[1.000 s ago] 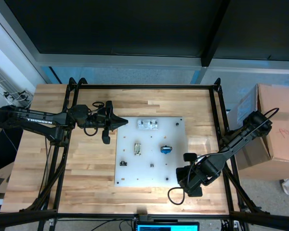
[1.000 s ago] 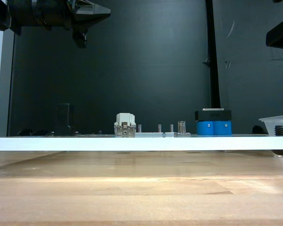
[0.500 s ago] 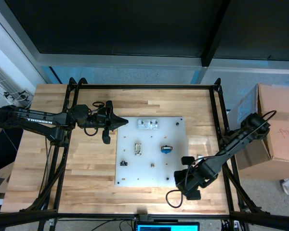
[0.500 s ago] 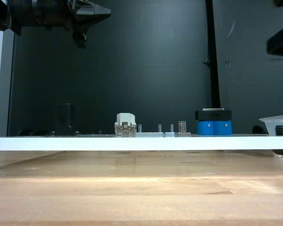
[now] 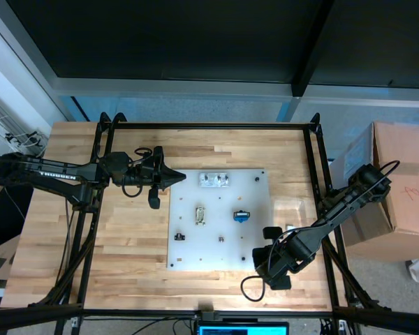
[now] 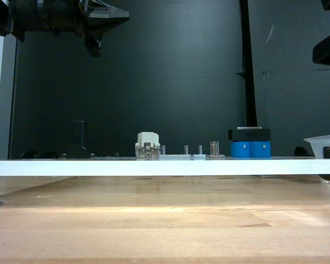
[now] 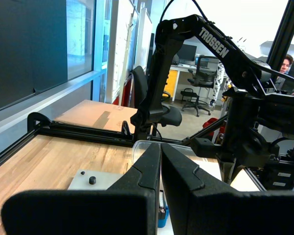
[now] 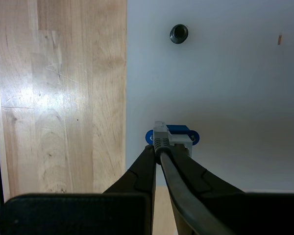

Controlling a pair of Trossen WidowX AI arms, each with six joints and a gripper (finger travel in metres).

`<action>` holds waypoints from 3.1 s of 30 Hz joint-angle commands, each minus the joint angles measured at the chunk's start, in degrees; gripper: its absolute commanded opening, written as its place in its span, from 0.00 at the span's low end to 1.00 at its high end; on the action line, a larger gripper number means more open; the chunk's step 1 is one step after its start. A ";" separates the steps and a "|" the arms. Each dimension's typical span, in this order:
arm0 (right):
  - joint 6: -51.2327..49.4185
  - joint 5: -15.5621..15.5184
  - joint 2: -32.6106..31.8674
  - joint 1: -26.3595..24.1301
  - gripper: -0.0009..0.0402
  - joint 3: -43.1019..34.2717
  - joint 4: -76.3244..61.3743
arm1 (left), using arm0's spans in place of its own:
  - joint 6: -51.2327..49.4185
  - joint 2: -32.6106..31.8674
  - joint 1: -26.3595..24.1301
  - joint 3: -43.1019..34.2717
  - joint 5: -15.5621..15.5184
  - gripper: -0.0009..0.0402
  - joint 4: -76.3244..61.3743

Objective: Pick the RJ45 connector and install on the taskboard

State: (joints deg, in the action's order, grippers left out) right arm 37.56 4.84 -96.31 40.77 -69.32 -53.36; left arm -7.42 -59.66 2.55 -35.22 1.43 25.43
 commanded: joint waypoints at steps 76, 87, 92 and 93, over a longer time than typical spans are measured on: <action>-2.19 1.20 2.03 -0.02 0.02 -0.44 -4.48 | 0.02 -0.02 0.02 0.00 0.02 0.02 0.11; -2.47 1.20 2.27 -0.13 0.02 -0.44 -5.46 | 0.02 -0.02 0.00 0.00 0.02 0.02 0.15; -2.45 1.20 2.01 -0.15 0.02 0.24 -4.28 | 0.00 -0.02 0.00 0.00 0.02 0.02 0.15; -2.40 1.20 2.01 -0.13 0.02 0.63 -3.69 | 0.02 -0.02 0.00 0.00 0.02 0.02 0.13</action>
State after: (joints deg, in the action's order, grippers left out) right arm 35.09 6.00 -94.26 40.62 -69.10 -58.02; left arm -7.42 -59.66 2.55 -35.20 1.45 25.52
